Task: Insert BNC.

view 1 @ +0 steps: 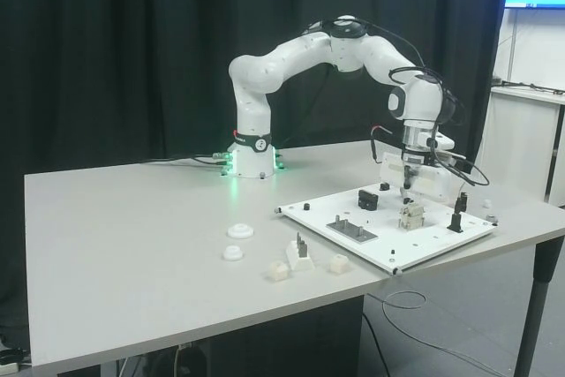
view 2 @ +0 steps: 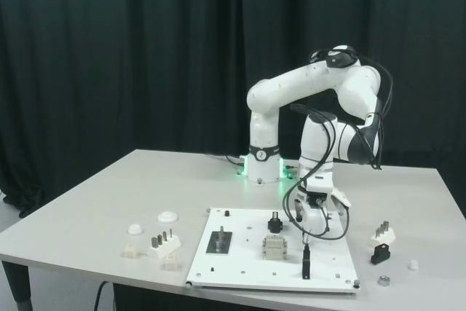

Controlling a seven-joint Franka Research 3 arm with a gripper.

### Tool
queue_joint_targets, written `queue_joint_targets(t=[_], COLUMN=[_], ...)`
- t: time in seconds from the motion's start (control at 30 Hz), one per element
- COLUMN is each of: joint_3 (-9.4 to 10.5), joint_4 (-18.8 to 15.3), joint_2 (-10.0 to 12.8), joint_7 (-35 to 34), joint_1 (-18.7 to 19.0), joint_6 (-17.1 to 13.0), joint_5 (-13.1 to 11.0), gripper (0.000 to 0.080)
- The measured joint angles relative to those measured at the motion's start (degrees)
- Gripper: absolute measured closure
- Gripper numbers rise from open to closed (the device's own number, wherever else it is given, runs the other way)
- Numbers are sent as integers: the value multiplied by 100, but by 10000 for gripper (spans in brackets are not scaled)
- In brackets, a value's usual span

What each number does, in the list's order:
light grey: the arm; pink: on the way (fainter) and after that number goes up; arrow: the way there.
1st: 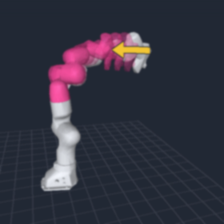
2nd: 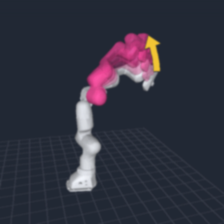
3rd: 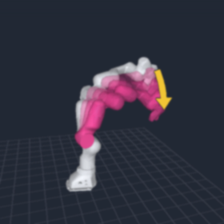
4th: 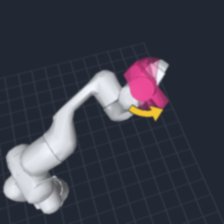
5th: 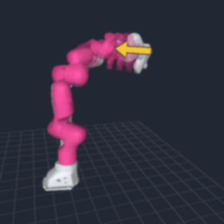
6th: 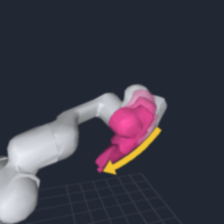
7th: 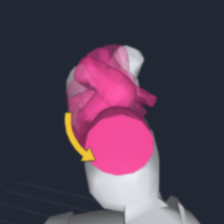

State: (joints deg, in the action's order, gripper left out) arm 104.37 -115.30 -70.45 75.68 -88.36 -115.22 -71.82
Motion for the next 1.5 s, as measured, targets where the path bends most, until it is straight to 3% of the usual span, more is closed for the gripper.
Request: queue_joint_targets(t=[1.2,1.5], joint_3=[-16,-26], joint_4=[-92,-125], joint_2=[24,24], joint_7=[67,-713], joint_1=[-12,-11], joint_6=[28,36], joint_5=[-242,-344], gripper=[678,678])
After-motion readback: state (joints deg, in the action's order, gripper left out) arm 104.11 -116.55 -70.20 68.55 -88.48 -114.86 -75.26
